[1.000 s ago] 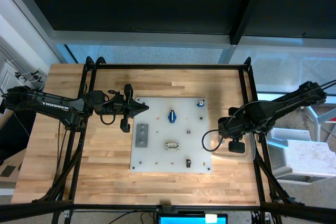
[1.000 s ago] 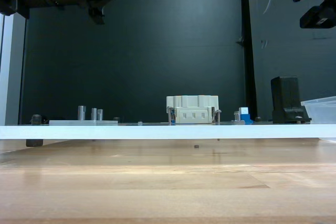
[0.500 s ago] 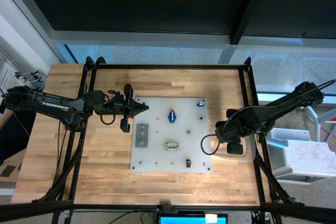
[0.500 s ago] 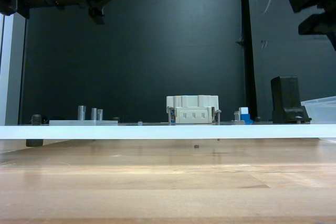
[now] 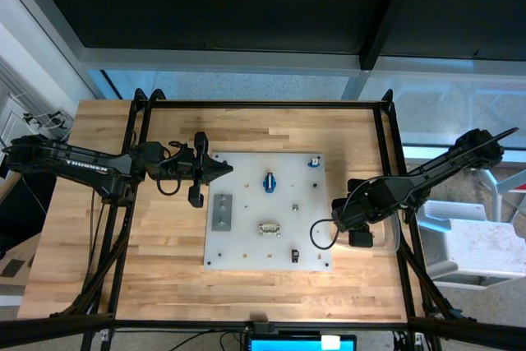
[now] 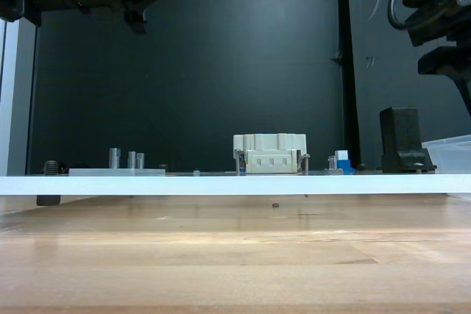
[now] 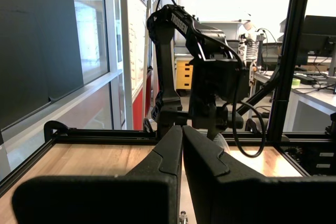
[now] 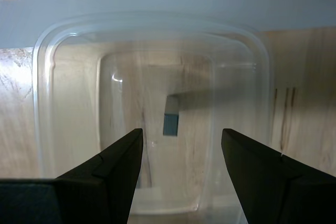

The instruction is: Pick the 16mm bar and place in it's hole on the taskboard

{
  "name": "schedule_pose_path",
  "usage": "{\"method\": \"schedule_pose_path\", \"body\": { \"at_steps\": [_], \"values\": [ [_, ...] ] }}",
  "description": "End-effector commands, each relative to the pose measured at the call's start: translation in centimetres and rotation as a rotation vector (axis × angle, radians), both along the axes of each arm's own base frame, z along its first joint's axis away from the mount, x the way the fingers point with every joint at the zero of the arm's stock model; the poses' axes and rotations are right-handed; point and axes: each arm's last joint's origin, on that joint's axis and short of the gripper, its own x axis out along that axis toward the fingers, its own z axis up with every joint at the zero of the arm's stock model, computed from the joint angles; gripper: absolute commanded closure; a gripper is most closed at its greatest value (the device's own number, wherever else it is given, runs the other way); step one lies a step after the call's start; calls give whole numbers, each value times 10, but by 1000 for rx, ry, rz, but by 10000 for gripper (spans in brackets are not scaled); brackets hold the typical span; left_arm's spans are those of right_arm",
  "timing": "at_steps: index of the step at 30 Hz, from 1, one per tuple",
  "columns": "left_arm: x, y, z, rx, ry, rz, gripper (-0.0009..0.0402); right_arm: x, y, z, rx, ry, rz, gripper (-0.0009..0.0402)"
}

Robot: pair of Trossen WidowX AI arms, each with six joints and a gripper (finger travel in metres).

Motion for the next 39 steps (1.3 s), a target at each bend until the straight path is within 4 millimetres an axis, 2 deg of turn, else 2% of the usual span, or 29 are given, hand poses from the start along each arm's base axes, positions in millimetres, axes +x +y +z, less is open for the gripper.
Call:
{"method": "schedule_pose_path", "body": {
  "at_steps": [1, 26, 31, 39],
  "values": [
    [0, 0, 0, 0, 0, 0, 393, 1, 0, -5, -23, 0, 5, 185],
    [0, 0, 0, 0, 0, 0, 393, -6, -2, -41, -6, -11, -24, 192],
    [0, 0, 0, 0, 0, 0, 393, -6, -2, -44, 1, -22, -44, 236],
    [0, 0, 0, 0, 0, 0, 393, -6, -2, -44, 3, -22, -56, 344]
  ]
}}
